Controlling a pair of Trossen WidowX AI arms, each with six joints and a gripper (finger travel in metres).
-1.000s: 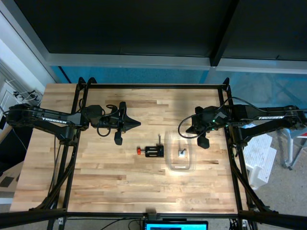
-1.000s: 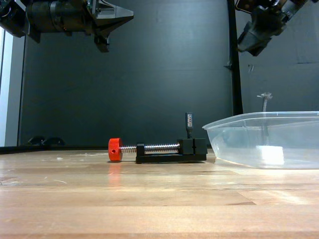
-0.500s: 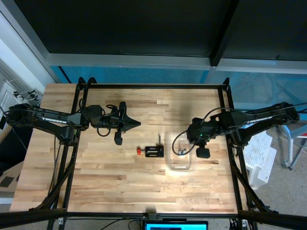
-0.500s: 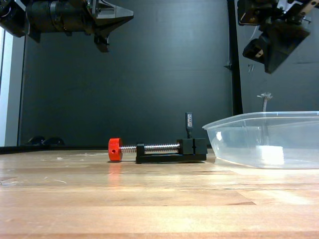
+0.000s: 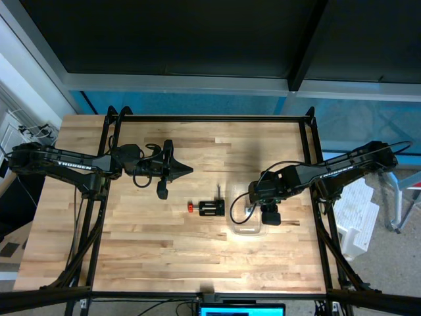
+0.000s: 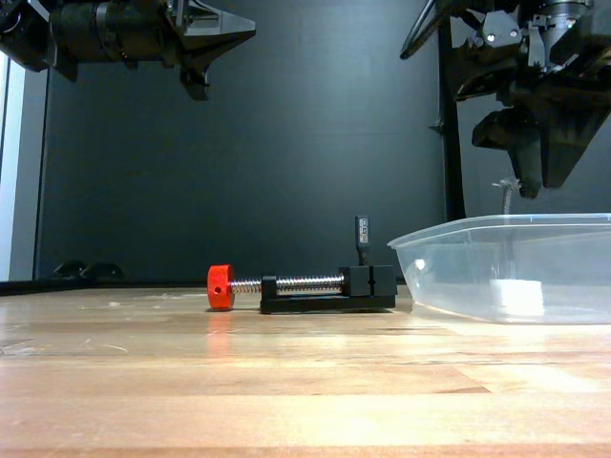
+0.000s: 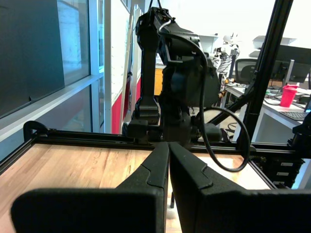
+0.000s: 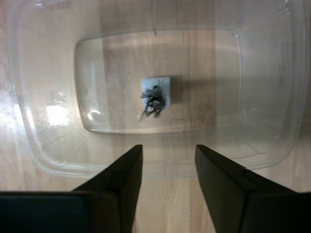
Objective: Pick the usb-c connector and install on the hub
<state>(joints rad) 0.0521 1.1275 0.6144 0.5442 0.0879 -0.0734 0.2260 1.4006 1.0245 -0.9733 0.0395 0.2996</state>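
The usb-c connector [image 8: 155,94], a small pale block with a dark frayed cable stub standing up from it, lies free on the floor of a clear plastic container [image 8: 272,145]. It also shows in the low view as the connector [image 6: 516,295] and from above as the connector [image 5: 249,210]. My right gripper [image 8: 168,147] hangs open above the container, pointing down, its tips over the near wall and clear of the connector; it is the right gripper [image 6: 531,183] in the low view. My left gripper [image 7: 168,145] is shut on nothing, held high at the table's left rear [image 5: 186,170].
A small black vise [image 5: 210,209] with a red knob [image 6: 220,286] sits just left of the container [image 5: 248,229] and holds an upright black part [image 6: 362,238]. A black frame post [image 6: 448,114] stands behind.
My right arm swung nearer and leftward, tilted down and dropped to hang over the container. The left arm, vise and connector have not moved.
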